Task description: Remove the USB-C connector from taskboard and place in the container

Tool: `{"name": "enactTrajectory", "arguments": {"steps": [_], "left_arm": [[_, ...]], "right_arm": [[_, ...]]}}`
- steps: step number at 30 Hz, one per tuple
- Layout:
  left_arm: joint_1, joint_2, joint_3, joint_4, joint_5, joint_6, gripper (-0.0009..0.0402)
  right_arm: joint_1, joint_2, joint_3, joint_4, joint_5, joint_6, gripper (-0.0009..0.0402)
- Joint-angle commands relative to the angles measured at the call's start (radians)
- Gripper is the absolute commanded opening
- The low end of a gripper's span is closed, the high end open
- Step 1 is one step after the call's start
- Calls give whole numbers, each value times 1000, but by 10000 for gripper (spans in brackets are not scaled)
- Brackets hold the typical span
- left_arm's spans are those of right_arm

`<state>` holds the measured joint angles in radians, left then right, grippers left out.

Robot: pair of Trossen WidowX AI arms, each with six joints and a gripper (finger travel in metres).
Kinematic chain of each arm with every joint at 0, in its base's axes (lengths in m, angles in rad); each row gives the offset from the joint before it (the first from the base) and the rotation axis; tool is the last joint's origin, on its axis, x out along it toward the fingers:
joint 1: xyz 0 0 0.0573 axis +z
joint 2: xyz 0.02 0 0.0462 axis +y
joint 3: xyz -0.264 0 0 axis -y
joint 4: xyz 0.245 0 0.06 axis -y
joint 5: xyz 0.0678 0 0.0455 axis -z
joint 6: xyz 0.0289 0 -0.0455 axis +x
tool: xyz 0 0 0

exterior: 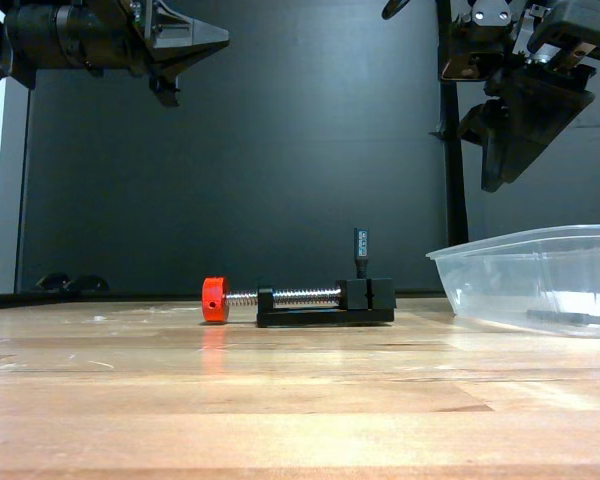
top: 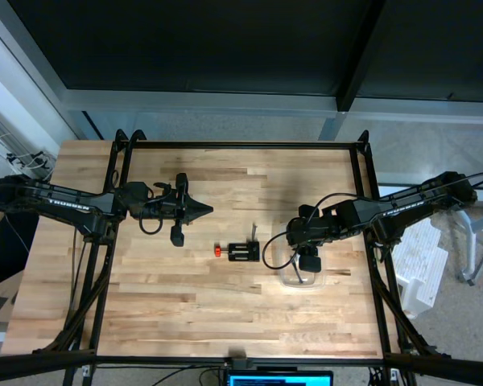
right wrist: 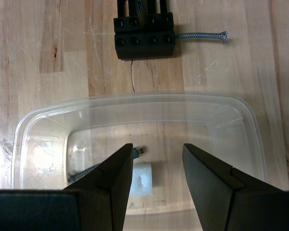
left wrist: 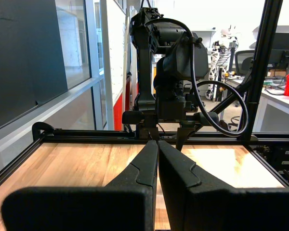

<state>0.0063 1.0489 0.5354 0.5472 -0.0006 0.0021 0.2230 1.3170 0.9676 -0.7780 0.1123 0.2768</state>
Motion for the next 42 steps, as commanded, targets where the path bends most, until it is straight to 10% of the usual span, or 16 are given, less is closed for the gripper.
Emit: {"name": "enactTrajectory", "arguments": {"steps": [1, 13, 24, 42], "left_arm": [[0, 0, 0, 0, 0, 0, 0], [0, 0, 0, 0, 0, 0, 0], [0, 0, 0, 0, 0, 0, 0], [0, 0, 0, 0, 0, 0, 0]], "right_arm": [[-1, -2, 2, 3, -4, -38, 138], [-101, -146, 2, 93, -11, -144, -5], [-216, -245, -160, 554, -90, -238, 0], [-241, -302, -338, 1118, -117, -285, 0]]}}
